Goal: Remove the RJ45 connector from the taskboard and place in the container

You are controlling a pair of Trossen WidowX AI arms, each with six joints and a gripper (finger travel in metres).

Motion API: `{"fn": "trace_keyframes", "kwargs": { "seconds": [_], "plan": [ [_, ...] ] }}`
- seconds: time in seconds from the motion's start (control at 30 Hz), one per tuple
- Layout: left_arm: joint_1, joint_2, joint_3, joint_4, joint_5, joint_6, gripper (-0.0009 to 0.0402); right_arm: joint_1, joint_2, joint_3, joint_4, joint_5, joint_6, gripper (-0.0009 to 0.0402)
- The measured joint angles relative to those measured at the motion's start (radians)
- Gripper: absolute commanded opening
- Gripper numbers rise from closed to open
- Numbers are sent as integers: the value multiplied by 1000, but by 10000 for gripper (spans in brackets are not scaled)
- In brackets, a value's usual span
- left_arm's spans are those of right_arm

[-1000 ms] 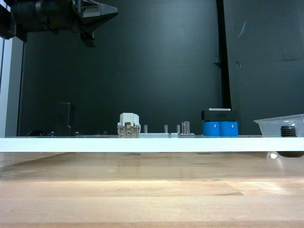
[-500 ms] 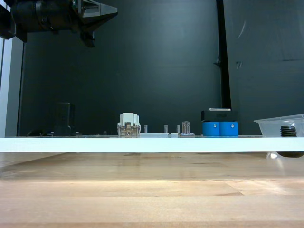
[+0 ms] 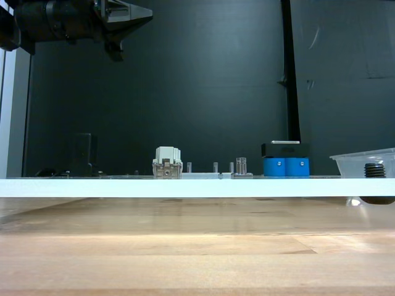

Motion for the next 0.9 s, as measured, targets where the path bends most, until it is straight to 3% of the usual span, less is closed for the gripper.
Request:
{"fn": "trace_keyframes", "kwargs": {
  "seconds": [0.23, 0.47, 0.9],
  "plan": [
    [0, 0, 0, 0, 0, 0, 0, 0, 45, -92, 118, -4, -5, 231],
    [0, 0, 0, 0, 0, 0, 0, 0, 68, -195, 275, -11, 0, 217],
    [0, 0, 0, 0, 0, 0, 0, 0, 139, -225, 324, -10, 0, 197]
  ]
}}
